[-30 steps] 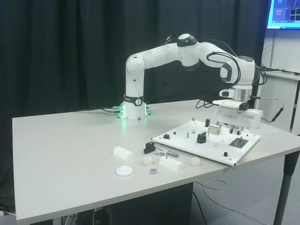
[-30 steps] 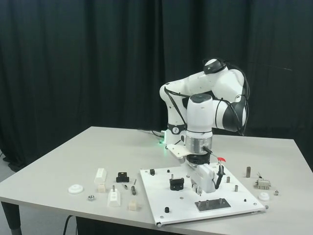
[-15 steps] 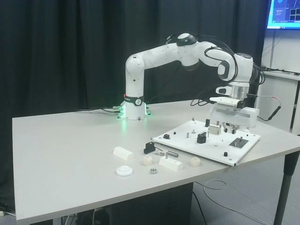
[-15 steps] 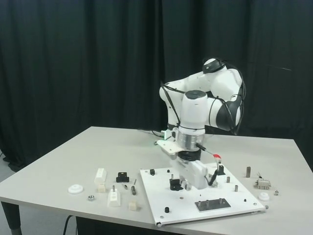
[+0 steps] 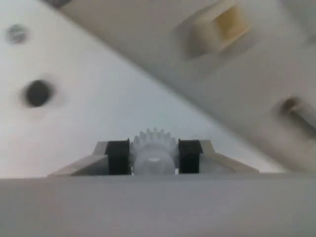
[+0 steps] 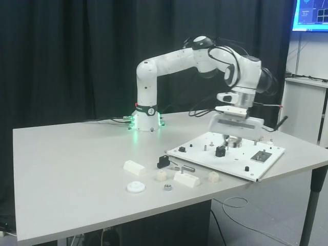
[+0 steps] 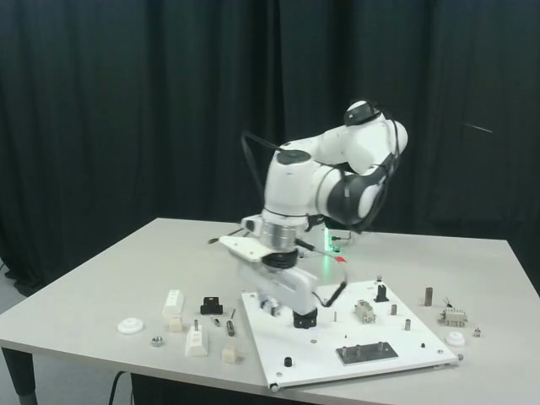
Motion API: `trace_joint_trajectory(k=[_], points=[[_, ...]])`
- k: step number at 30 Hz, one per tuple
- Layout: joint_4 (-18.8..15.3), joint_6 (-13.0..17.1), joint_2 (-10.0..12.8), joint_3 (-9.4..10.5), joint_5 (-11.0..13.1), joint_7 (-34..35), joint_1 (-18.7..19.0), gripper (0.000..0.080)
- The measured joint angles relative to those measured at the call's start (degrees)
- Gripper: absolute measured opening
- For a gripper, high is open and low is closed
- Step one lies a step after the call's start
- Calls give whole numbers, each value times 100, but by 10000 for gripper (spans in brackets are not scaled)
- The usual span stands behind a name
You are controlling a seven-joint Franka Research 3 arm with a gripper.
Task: Place small gear.
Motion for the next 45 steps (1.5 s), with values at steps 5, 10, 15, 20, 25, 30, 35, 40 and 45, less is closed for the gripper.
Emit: trace_joint_trajectory(k=[5,10,15,20,25,30,35,40,45], points=[[-196,7,47,-78,74,-788,-154,205],[-366,92,92,-139,131,-1421,-319,205],[-542,201,160,-220,267,-2445,-489,205],[-744,330,216,-269,449,-3510,-660,205],[-936,425,245,-285,642,-4306,-841,205],[-1085,486,262,-287,851,-4798,-1010,205],[-1216,549,301,-287,1043,-5245,-1163,205],[-1340,559,361,-284,1233,-5624,-1286,205],[-1448,607,386,-237,1310,-5916,-1393,205]])
